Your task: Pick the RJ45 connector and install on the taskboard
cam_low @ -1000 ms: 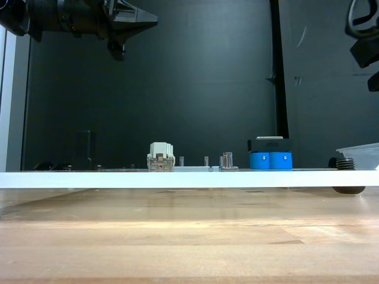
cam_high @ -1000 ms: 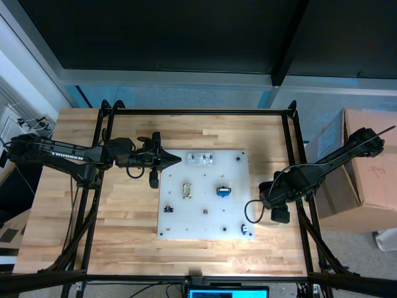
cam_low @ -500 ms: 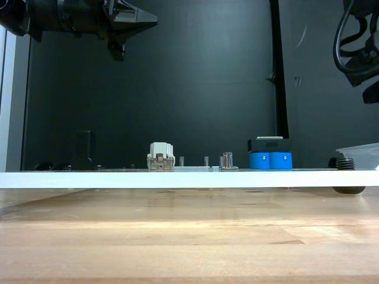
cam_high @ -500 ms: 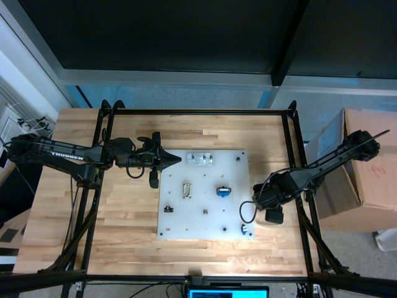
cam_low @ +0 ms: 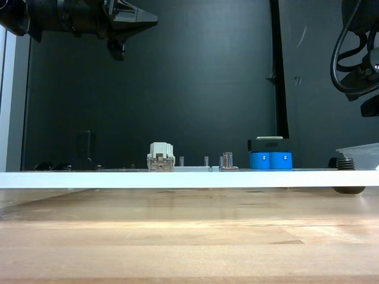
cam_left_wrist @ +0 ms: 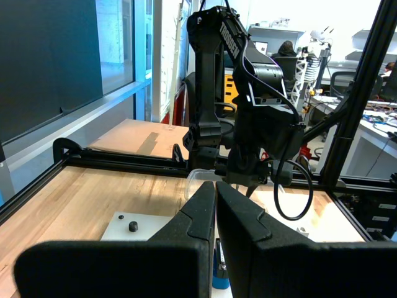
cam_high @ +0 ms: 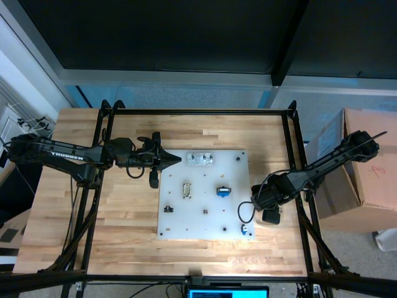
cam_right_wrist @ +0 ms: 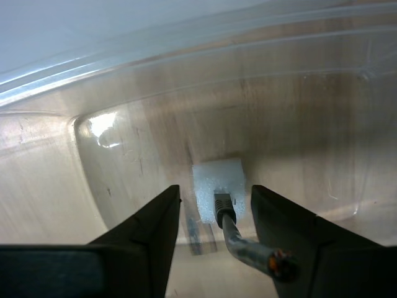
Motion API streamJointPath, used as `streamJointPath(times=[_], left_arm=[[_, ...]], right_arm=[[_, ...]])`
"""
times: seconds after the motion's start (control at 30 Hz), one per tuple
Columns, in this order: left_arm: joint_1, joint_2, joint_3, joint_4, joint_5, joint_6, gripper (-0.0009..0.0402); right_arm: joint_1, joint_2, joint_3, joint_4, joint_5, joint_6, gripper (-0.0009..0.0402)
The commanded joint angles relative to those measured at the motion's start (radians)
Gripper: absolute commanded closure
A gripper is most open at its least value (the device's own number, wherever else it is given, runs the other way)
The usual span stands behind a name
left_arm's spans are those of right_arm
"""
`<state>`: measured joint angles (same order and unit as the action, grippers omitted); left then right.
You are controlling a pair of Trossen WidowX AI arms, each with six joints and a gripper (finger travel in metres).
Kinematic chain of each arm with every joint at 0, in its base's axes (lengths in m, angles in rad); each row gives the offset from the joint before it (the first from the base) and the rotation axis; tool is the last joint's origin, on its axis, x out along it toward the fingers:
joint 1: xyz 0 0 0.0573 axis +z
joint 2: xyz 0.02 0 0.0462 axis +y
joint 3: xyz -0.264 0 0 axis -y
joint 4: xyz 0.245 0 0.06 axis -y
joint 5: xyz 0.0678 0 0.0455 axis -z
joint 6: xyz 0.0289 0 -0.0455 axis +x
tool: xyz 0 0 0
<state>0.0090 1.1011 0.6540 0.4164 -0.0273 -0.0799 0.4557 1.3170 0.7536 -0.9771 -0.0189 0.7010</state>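
The RJ45 connector [cam_right_wrist: 222, 203] lies free on a white foam pad [cam_right_wrist: 217, 186] inside a clear plastic tray [cam_right_wrist: 124, 161], its short cable [cam_right_wrist: 245, 248] trailing away. My right gripper [cam_right_wrist: 215, 214] hangs open just above it, one finger on each side, not touching. From above, the right gripper [cam_high: 259, 202] sits off the right edge of the white taskboard [cam_high: 186, 218]. My left gripper [cam_high: 177, 159] is shut and holds nothing, high over the board's far left corner; it also shows in the low view [cam_low: 153, 20].
The board carries a blue block [cam_high: 223, 191], a beige connector [cam_high: 186, 190], a metal fitting [cam_high: 200, 159] and a small blue part [cam_high: 245, 230]. A black frame rail [cam_high: 298, 161] runs along the right side. A cardboard box [cam_high: 360, 167] stands beyond it.
My right arm has moved left toward the board's right edge and come lower over the tray. The left arm has not moved.
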Motion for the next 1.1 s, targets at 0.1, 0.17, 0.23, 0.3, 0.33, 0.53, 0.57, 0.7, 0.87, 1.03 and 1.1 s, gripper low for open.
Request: streamJointPath(times=[0.1, 0.17, 0.23, 0.3, 0.33, 0.53, 0.57, 0.7, 0.87, 1.03, 1.1], left_arm=[[0.000, 0.000, 0.000, 0.000, 0.000, 0.000, 0.0392], [0.000, 0.000, 0.000, 0.000, 0.000, 0.000, 0.0393], [0.000, 0.000, 0.000, 0.000, 0.000, 0.000, 0.0393], [0.000, 0.000, 0.000, 0.000, 0.000, 0.000, 0.0392], [0.000, 0.000, 0.000, 0.000, 0.000, 0.000, 0.0393], [0.000, 0.000, 0.000, 0.000, 0.000, 0.000, 0.0393], [0.000, 0.000, 0.000, 0.000, 0.000, 0.000, 0.0393], [0.000, 0.000, 0.000, 0.000, 0.000, 0.000, 0.0393], [0.000, 0.000, 0.000, 0.000, 0.000, 0.000, 0.0393], [0.000, 0.000, 0.000, 0.000, 0.000, 0.000, 0.0393], [0.000, 0.000, 0.000, 0.000, 0.000, 0.000, 0.0393]], right_arm=[[0.000, 0.000, 0.000, -0.006, 0.000, -0.002, 0.0296], [0.000, 0.000, 0.000, -0.007, 0.000, -0.001, 0.0313], [0.000, 0.000, 0.000, -0.007, 0.000, -0.002, 0.0331], [0.000, 0.000, 0.000, -0.009, 0.001, -0.002, 0.0352], [0.000, 0.000, 0.000, -0.010, 0.000, -0.002, 0.0363], [0.000, -0.001, 0.000, -0.011, 0.000, -0.002, 0.0388], [0.000, -0.004, 0.000, -0.011, 0.000, -0.002, 0.0389], [0.001, -0.032, 0.000, -0.010, 0.000, -0.001, 0.0392], [0.006, -0.092, 0.000, -0.016, 0.002, 0.003, 0.0393], [0.016, -0.155, 0.000, -0.017, 0.063, 0.006, 0.0393], [0.019, -0.176, 0.000, -0.019, 0.084, 0.008, 0.0393]])
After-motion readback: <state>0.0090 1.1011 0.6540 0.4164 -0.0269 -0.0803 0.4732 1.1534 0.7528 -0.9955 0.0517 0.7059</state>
